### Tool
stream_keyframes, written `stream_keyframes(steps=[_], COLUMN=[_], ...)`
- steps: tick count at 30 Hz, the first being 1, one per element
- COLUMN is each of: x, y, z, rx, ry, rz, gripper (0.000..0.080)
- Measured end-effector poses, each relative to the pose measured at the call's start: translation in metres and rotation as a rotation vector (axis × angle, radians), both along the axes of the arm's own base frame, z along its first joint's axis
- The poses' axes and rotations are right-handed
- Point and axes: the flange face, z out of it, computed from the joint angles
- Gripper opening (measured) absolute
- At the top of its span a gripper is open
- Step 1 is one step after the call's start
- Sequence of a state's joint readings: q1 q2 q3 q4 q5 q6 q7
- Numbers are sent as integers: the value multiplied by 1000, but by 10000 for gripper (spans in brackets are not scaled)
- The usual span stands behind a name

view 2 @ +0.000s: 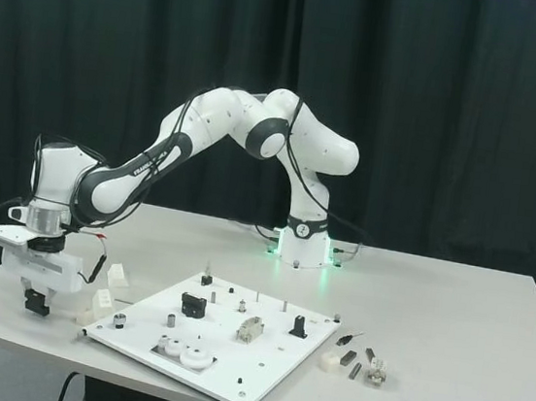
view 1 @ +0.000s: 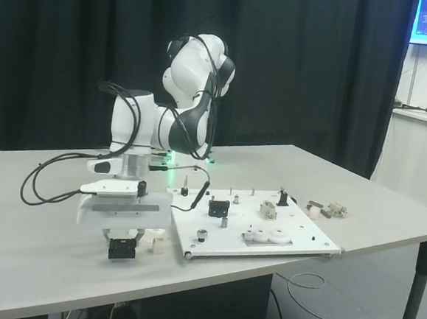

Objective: Insert D-SUB.

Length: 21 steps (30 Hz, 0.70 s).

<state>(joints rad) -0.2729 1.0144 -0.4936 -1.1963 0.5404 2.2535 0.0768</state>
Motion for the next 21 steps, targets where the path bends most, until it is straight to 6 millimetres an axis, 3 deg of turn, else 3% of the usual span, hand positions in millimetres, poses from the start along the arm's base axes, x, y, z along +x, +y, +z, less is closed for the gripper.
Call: stream_keyframes(steps=[21], x=[1], y=[-4], z=[12], rx=[4], ry=[12], rz=[4], gripper=[386])
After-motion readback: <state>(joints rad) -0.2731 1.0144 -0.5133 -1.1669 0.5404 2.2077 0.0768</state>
